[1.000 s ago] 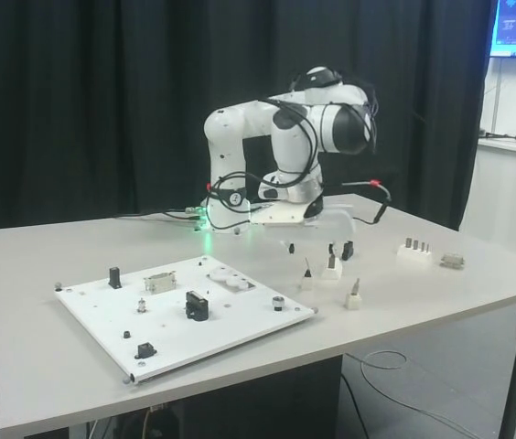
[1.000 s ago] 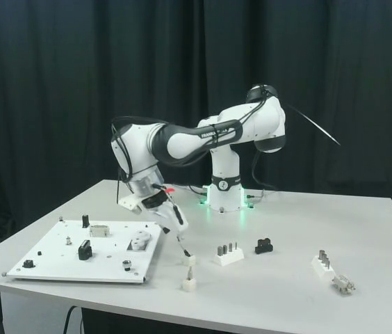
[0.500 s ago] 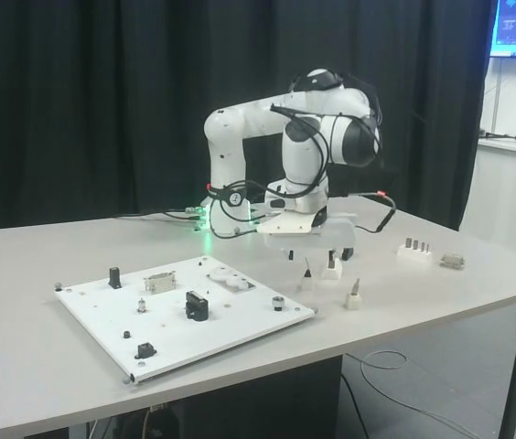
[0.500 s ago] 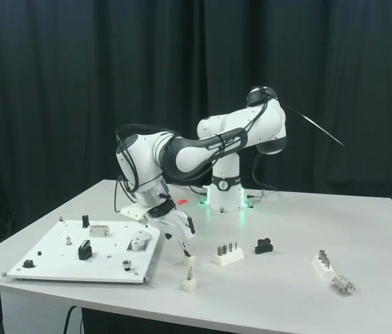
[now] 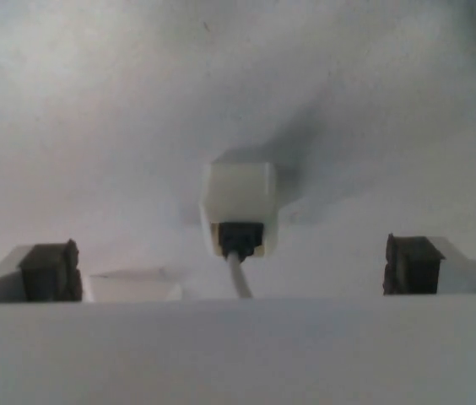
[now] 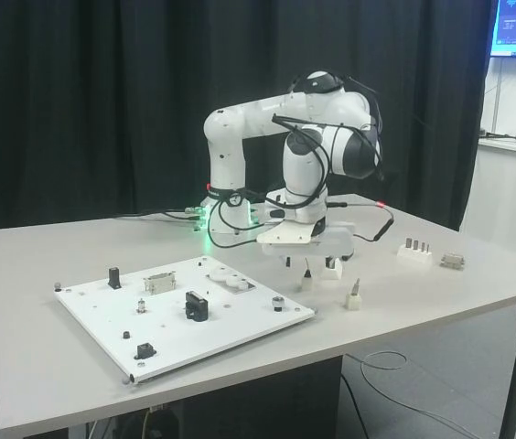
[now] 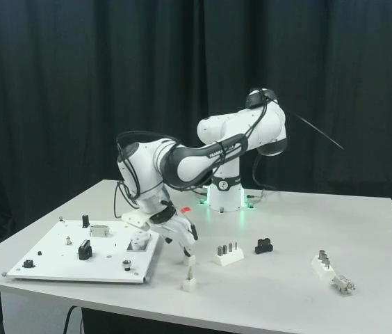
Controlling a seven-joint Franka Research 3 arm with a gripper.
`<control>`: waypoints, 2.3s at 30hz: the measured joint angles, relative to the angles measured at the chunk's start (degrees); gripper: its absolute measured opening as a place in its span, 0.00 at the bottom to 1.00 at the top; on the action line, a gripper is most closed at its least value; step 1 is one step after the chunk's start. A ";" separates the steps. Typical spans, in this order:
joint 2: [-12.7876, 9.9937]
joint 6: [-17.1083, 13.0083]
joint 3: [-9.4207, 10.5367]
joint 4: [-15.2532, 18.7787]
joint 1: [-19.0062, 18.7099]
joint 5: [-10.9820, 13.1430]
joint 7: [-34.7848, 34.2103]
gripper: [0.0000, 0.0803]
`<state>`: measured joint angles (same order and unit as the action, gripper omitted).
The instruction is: Pick USB.
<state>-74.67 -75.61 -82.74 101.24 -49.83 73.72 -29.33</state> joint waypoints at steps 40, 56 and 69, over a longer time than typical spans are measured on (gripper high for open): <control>-0.24 -1.17 2.32 0.11 -0.19 -2.38 1.92 0.65; -0.21 -0.48 2.74 0.10 -0.50 -1.07 1.79 0.04; 0.20 0.00 1.96 -0.12 -1.04 -0.45 1.78 0.03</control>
<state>-74.46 -75.61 -80.78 101.11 -50.87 73.27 -27.55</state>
